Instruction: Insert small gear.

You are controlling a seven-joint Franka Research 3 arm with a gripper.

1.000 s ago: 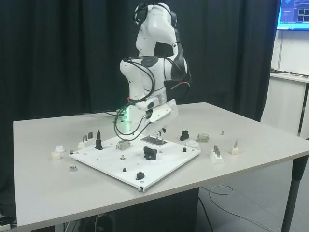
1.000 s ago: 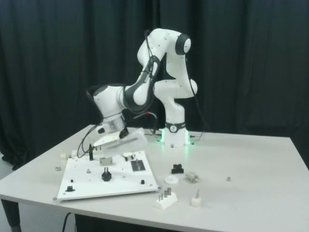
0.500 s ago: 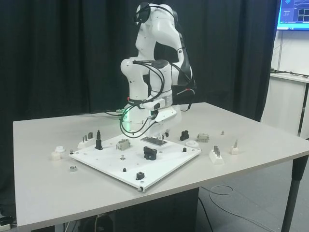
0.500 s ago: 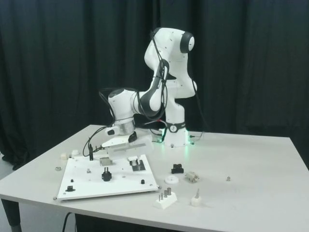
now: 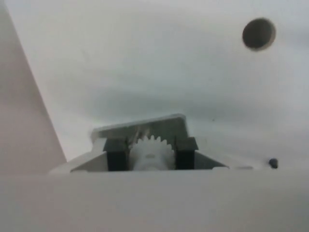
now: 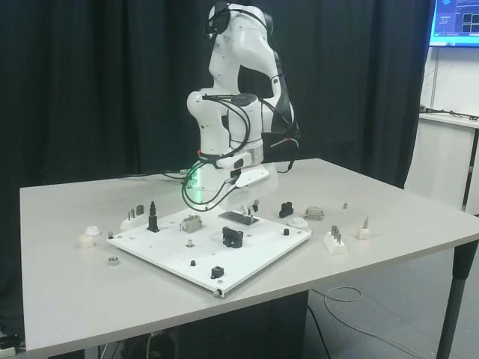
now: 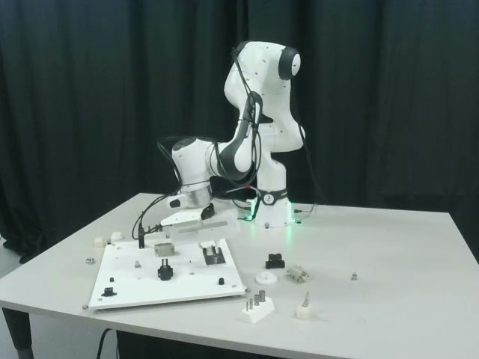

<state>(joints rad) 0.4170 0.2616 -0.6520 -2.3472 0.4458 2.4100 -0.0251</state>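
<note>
Both black fingertips (image 5: 117, 153) of the gripper (image 5: 151, 153) are pressed on the small white gear (image 5: 150, 153), holding it flat above the white assembly board (image 5: 159, 72), probably ready for lowering onto its peg.

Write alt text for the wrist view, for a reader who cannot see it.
A small white gear sits clamped between the gripper's two black fingers, above a white board. A round hole shows in the board farther off.

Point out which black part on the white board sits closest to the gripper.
The flat black plate at the board's far edge, right under the gripper; the other black parts stand farther off.
</note>
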